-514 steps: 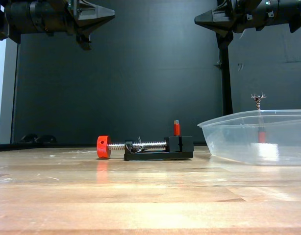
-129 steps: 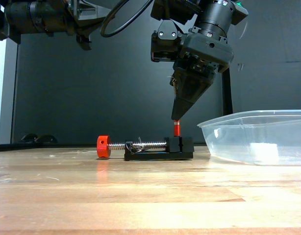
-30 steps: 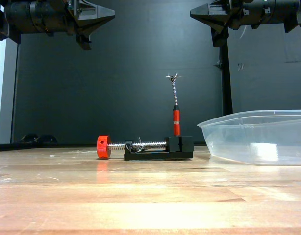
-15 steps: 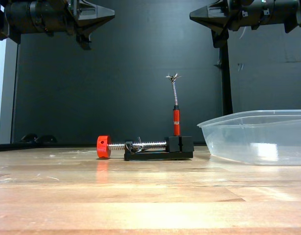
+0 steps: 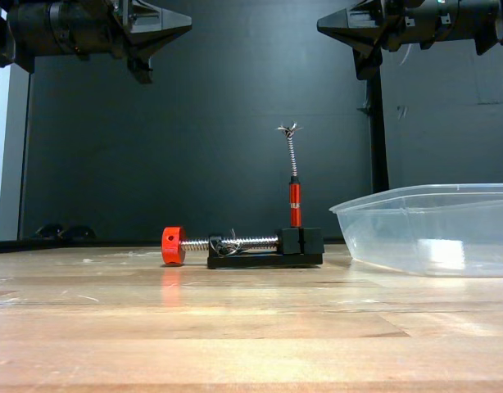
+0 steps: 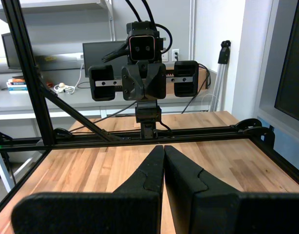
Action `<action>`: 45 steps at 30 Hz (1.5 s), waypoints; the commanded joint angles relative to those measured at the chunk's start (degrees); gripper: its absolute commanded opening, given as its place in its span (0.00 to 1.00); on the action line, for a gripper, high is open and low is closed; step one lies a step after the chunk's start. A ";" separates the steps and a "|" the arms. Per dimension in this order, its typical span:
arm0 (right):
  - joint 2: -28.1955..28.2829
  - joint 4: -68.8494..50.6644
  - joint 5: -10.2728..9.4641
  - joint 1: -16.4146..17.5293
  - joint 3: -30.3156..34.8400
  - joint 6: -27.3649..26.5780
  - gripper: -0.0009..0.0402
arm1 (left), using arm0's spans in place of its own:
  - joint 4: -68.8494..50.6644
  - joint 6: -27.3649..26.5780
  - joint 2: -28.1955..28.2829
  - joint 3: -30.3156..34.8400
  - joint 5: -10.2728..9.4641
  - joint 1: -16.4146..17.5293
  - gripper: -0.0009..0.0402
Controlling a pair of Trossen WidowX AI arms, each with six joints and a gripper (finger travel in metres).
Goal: Pick the RCA connector and install on taskboard
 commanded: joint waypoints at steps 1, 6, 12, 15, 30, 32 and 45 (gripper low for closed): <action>-0.02 -0.02 0.00 0.00 0.04 0.04 0.02 | 0.00 0.02 0.02 0.00 0.02 0.00 0.02; -0.02 -0.07 0.00 0.02 0.04 0.04 0.02 | 0.00 0.00 0.02 0.00 0.02 0.00 0.02; -0.02 -0.11 0.00 0.00 0.04 0.04 0.02 | 0.00 0.00 0.02 0.00 0.02 0.00 0.02; -0.02 -0.13 0.00 0.00 0.04 0.04 0.02 | 0.00 0.02 0.02 0.00 0.02 0.00 0.02; -0.02 -0.59 0.00 0.02 0.04 0.04 0.02 | 0.00 0.02 0.02 0.00 0.02 0.00 0.02; -0.02 -0.76 0.00 0.00 0.04 0.04 0.02 | 0.00 0.02 0.02 0.00 0.02 0.02 0.02; -0.02 -1.75 0.00 0.02 0.04 0.04 0.02 | 0.00 0.02 0.02 0.00 0.02 0.00 0.02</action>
